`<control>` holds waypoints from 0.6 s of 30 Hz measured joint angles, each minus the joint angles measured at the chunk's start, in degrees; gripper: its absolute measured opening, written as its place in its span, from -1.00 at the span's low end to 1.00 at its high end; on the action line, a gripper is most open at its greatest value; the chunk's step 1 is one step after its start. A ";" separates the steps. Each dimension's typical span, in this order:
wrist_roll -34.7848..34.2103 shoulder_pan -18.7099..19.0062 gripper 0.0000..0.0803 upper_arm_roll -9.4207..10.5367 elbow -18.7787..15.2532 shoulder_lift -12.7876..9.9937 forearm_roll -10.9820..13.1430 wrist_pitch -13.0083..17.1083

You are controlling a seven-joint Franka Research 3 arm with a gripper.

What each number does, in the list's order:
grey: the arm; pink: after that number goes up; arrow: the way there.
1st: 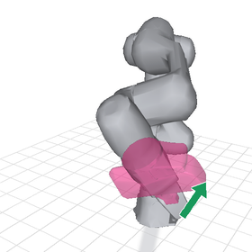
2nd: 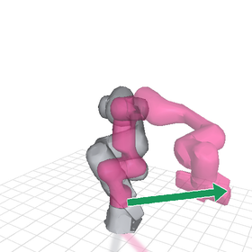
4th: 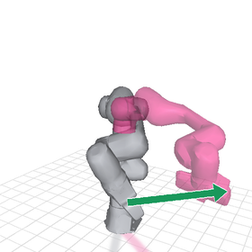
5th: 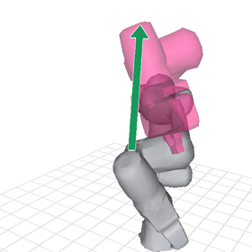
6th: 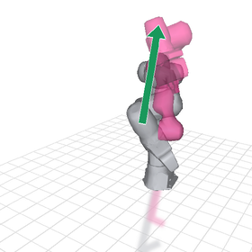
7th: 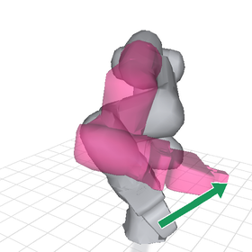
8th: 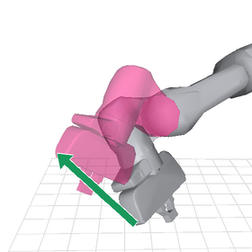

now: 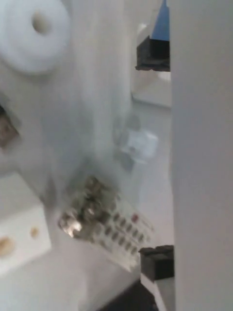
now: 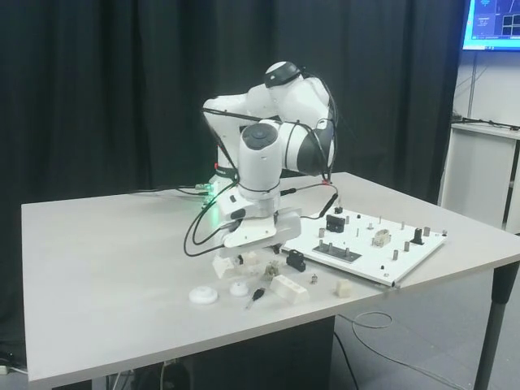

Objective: Remove round peg 4.

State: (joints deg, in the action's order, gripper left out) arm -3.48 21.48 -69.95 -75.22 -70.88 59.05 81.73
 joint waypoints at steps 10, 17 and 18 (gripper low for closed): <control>-0.41 6.78 0.99 -3.59 -6.00 -0.01 1.02 -1.44; -0.36 14.08 0.99 -8.66 -13.74 -1.55 5.43 -1.44; -0.31 15.18 0.99 -9.58 -14.91 -2.05 6.27 -1.43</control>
State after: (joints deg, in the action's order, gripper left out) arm -3.79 36.66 -79.52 -90.12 -72.93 65.32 80.30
